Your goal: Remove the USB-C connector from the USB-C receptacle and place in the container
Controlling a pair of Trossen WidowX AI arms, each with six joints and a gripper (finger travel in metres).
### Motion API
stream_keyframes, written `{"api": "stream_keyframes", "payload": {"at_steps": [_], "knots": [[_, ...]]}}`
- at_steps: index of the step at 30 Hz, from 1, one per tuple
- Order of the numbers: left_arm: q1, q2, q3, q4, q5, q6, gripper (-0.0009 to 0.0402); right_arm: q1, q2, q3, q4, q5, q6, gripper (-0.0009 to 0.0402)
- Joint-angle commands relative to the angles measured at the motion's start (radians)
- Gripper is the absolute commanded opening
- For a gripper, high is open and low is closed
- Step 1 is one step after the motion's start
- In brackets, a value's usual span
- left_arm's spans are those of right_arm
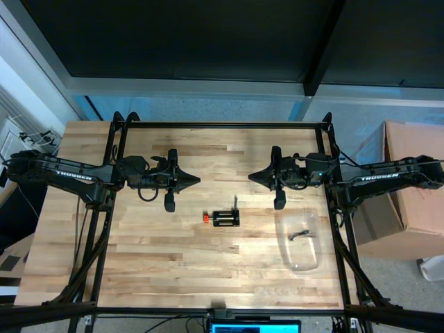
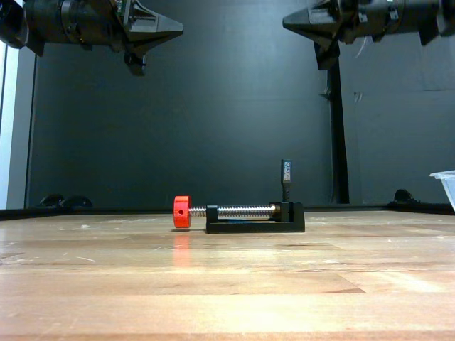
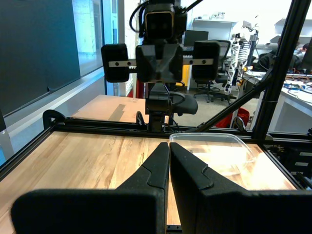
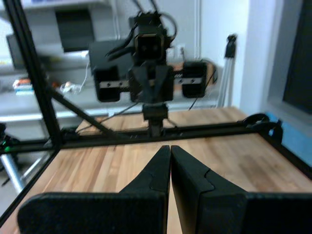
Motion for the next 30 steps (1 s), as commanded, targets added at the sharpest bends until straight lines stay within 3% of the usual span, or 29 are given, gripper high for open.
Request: {"api": "stream_keyframes", "payload": {"at_steps": [1, 30], "knots": [[0.000, 0.000, 0.000, 0.000, 0.000, 0.000, 0.0000, 0.000, -0.006, -0.038, 0.071, 0.002, -0.002, 0.0000], [0.000, 0.000, 0.000, 0.000, 0.000, 0.000, 0.0000, -0.001, -0.006, -0.052, 0.068, 0.002, -0.016, 0.0000]]}}
